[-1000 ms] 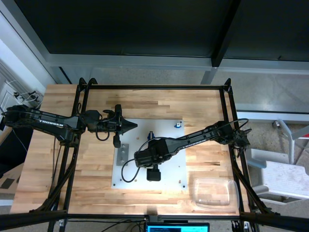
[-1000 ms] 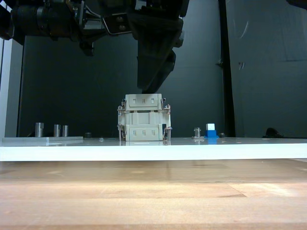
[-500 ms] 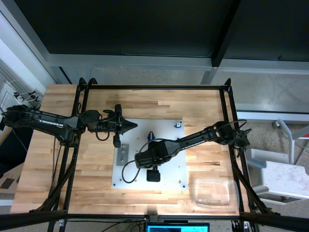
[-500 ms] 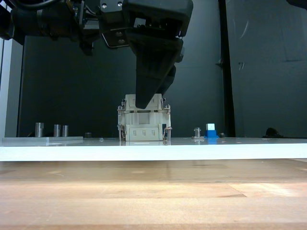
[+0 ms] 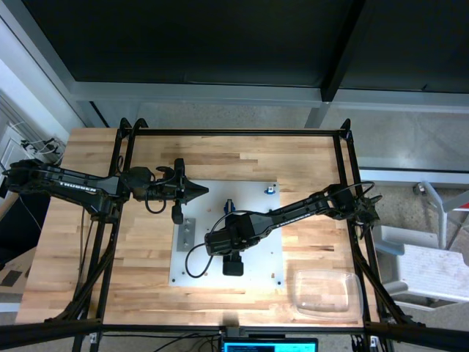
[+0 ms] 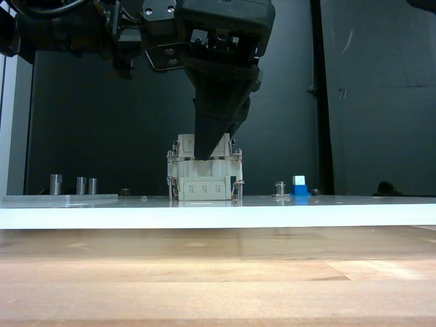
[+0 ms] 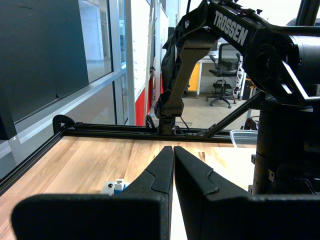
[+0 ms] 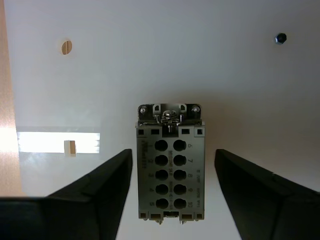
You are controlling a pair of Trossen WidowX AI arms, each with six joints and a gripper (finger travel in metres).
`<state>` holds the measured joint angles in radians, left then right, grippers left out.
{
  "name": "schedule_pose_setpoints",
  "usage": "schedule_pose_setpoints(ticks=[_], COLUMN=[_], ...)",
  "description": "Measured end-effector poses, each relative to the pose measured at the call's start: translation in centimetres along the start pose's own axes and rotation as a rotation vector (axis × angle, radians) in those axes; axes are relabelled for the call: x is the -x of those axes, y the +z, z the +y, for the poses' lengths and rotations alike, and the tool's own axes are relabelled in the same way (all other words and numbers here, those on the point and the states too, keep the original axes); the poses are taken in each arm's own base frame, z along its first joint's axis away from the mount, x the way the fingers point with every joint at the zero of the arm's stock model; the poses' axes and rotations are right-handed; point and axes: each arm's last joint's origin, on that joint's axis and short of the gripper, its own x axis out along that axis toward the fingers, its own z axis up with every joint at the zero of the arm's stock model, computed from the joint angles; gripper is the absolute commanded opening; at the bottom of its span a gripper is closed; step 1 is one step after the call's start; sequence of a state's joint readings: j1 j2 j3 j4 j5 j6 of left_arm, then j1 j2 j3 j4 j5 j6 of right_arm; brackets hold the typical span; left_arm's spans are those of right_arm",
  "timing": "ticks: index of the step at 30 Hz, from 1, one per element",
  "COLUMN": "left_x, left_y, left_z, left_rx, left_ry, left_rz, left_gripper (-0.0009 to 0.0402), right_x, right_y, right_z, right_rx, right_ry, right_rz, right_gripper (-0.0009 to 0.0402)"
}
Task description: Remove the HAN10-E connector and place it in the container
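step: grasp connector [image 8: 170, 172] | right end effector [image 6: 207, 151]: released, astride it; lower centred, clench long sides evenly | left end effector [image 7: 173, 150]: clenched empty, hovering over worktop [image 5: 308, 154]

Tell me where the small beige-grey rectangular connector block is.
In the low view the connector block stands centrally on the white square board, between the fingers of the open right gripper; the shut left gripper hovers over its far-left edge.

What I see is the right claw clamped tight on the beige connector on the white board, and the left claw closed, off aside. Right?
Not clamped: the right wrist view shows the right gripper open, a gap between each finger and the HAN10-E connector. The connector is on the white board, and the left gripper is closed, aside.
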<state>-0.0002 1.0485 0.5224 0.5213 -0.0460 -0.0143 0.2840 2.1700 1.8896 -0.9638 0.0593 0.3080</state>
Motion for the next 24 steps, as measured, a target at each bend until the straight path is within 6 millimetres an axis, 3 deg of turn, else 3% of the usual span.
schedule_pose_setpoints(ticks=[12, 18, 24], left_x=[0.0, 0.0, 0.0], left_y=[0.0, 0.0, 0.0], left_z=[0.0, 0.0, 0.0], left_rx=[0.0, 0.0, 0.0], left_ry=[0.0, 0.0, 0.0], left_rz=[0.0, 0.0, 0.0], left_gripper=[0.0, 0.0, 0.0], right_x=[0.1, 0.8, 1.5], right_y=[0.0, 0.2, 0.6], right_z=[0.0, 0.1, 0.3], right_rx=[0.007, 0.028, 0.035], right_ry=[0.004, 0.009, 0.022], right_rz=[-0.003, -0.001, -0.03], right_gripper=[0.0051, 0.0025, 0.0026])
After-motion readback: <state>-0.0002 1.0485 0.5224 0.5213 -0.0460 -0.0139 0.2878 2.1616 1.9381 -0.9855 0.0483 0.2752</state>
